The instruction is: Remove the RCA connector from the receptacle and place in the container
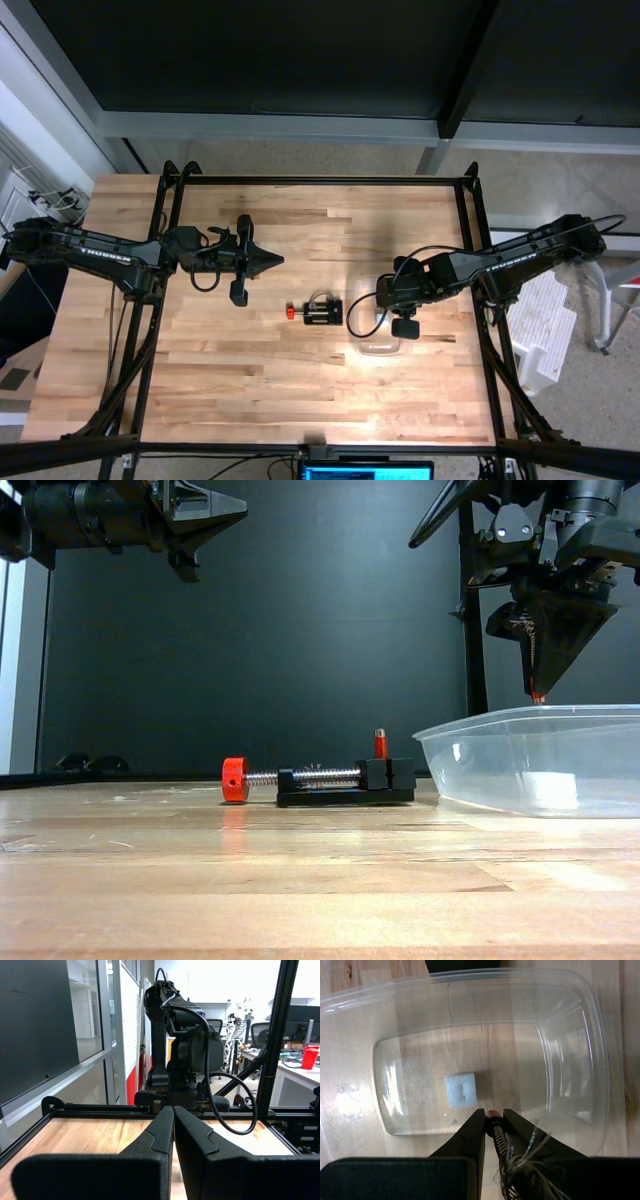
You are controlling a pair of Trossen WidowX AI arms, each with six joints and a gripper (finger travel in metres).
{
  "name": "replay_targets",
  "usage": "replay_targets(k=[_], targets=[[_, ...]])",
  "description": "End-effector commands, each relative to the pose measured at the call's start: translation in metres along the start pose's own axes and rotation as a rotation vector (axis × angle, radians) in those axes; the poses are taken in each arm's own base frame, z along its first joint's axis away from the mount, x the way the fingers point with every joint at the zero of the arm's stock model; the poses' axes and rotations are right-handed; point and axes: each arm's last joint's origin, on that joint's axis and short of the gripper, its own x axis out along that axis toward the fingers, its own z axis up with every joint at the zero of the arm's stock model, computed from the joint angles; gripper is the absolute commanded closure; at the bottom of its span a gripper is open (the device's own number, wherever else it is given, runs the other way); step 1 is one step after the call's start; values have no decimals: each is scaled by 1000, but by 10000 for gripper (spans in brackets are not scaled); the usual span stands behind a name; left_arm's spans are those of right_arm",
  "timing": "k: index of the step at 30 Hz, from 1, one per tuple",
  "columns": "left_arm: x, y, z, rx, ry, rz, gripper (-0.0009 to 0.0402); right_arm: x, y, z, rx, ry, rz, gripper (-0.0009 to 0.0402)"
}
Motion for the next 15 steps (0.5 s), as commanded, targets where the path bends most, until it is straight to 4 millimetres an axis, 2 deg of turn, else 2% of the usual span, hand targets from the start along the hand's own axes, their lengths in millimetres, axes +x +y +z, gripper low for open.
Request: replay_targets(k=[1,6,15], targets=[[0,0,0,0,0,0,393,1,0,1,-2,-2,-1,391],[0,0,0,0,0,0,393,1,0,1,-1,-4,-1,380],[0,0,0,0,0,0,393,1,0,1,4,-7,-7,293]])
